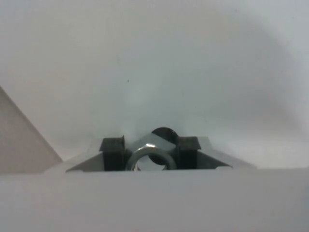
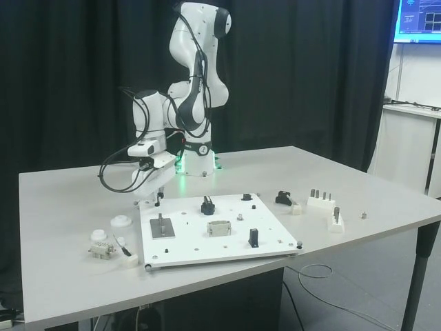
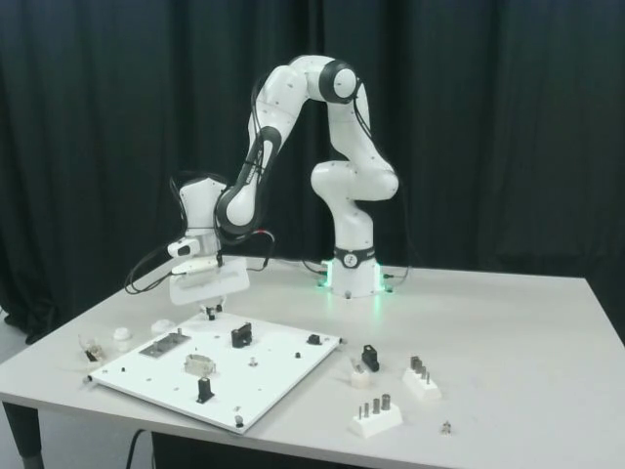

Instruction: Insert bolt 4.

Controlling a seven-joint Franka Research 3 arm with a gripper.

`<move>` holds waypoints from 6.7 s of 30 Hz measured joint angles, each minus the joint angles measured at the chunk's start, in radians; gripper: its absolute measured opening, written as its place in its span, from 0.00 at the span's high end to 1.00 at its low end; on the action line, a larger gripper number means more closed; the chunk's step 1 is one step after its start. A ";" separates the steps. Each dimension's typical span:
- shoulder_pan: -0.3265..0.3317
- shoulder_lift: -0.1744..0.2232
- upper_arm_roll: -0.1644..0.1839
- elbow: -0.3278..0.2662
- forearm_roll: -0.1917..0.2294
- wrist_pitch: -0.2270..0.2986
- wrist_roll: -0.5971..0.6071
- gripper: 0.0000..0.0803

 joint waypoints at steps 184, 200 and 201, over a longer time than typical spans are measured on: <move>0.043 0.002 -0.012 -0.050 0.168 0.152 1.772 0.72; 0.072 -0.002 -0.041 -0.048 0.099 0.139 1.798 0.72; 0.073 -0.001 -0.041 -0.048 0.095 0.139 1.798 0.72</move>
